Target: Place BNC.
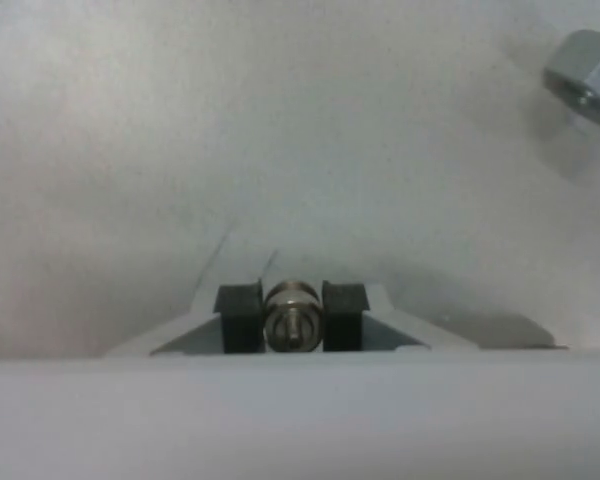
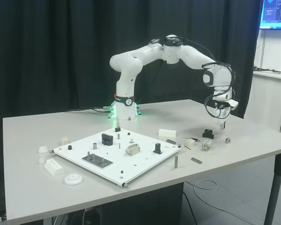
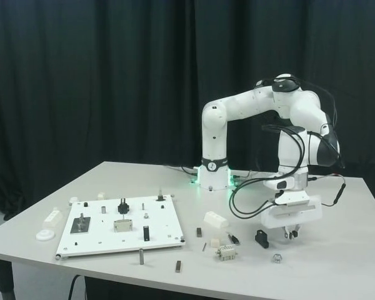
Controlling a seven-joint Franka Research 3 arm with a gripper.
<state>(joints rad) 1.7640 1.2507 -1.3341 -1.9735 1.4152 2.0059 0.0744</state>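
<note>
Count, as far as visible: 1 white arm (image 2: 168,54), 1 gripper (image 1: 293,318), 2 black fingertips (image 1: 238,315), 1 BNC connector (image 1: 293,312) between them. 1 grey table (image 3: 337,275). 1 white board (image 3: 115,240) near the table's front edge. 1 hex nut (image 3: 277,257) loose on the table. 1 black clamp block (image 3: 261,238). 1 multi-pin connector (image 3: 225,252). 2 short grey pins off the board, (image 3: 141,256) and (image 3: 178,266). Small white parts beyond the board: at least 5, exact number unclear.
</note>
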